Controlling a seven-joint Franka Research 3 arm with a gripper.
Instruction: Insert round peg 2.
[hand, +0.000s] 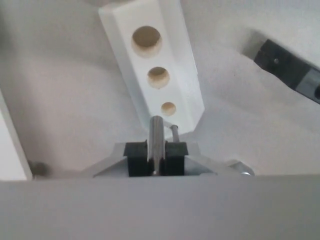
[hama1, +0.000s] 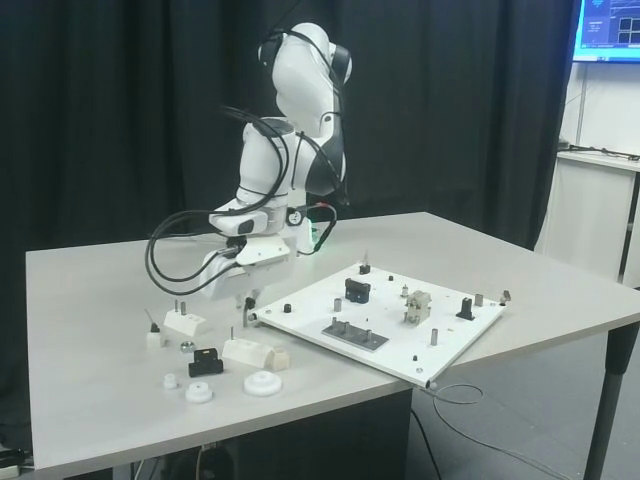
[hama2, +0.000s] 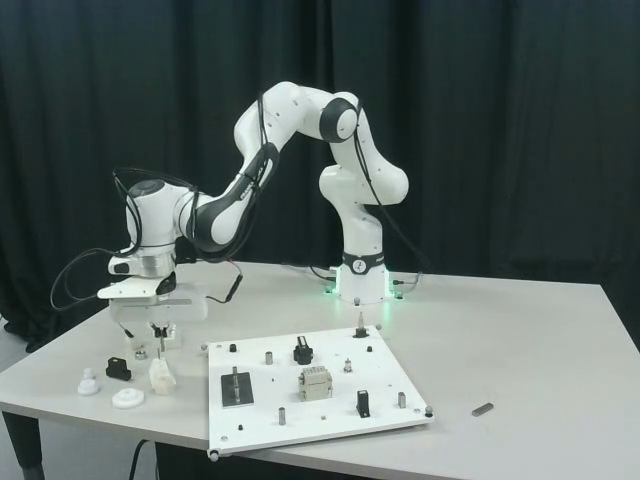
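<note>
My gripper (hand: 156, 152) is shut on a grey metal round peg (hand: 157, 135), which it holds upright. Just past the peg's tip lies a white block (hand: 175, 60) with a row of three round holes: a large hole (hand: 146, 40), a middle hole (hand: 158, 76) and a small hole (hand: 168, 108). A thin pin (hand: 175, 131) stands at the block's near end, beside the peg. In the room views the gripper (hama1: 247, 296) (hama2: 160, 335) hovers a little above that block (hama1: 255, 352) (hama2: 162, 378), left of the board.
A black part (hand: 295, 70) (hama1: 205, 362) lies near the block. Another white block (hama1: 183, 322) and white gears (hama1: 262, 382) sit close by. The white assembly board (hama1: 440, 350) with several fixtures fills the table's middle. A small grey key (hama2: 482, 408) lies at the right.
</note>
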